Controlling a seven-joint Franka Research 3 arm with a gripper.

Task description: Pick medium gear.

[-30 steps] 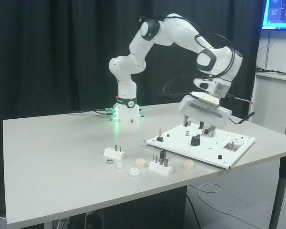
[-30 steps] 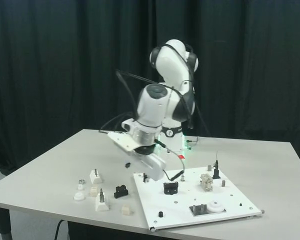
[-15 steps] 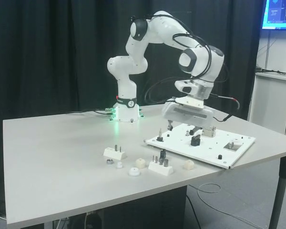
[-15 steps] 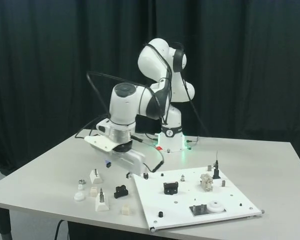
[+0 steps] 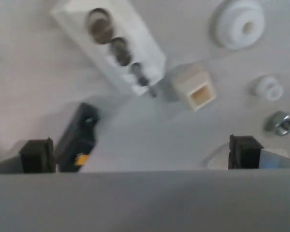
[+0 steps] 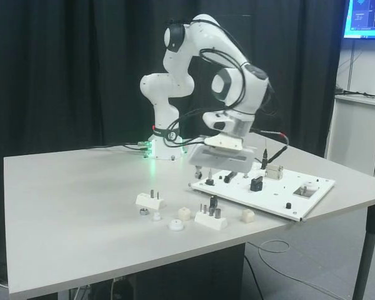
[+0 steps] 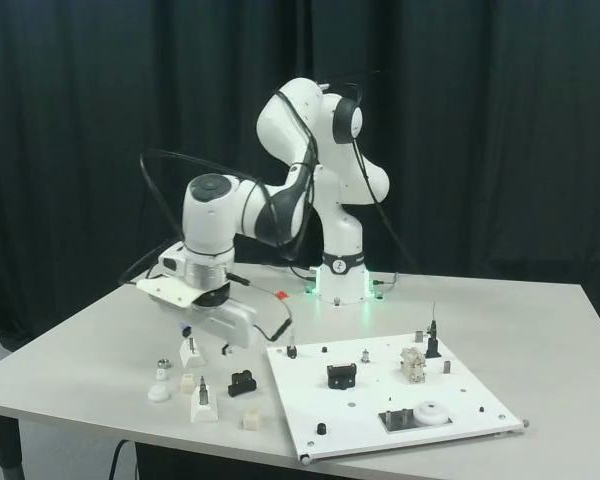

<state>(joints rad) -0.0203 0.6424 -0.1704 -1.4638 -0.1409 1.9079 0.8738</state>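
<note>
The medium gear is a white toothed disc with a centre hole. It lies flat on the grey table near the front edge, among loose parts. In the wrist view the medium gear sits off to one side, outside the fingers. My gripper hangs open above the table beside the white board's edge, behind and above the loose parts. Its black fingertips stand wide apart with nothing between them.
Around the gear lie a small white gear, a metal nut, a small cube, a white peg block and a black clip. The white board carries pegs and a larger gear.
The arm has swung away from above the white board and now holds the gripper over the loose parts on the table. The gear has not moved.
</note>
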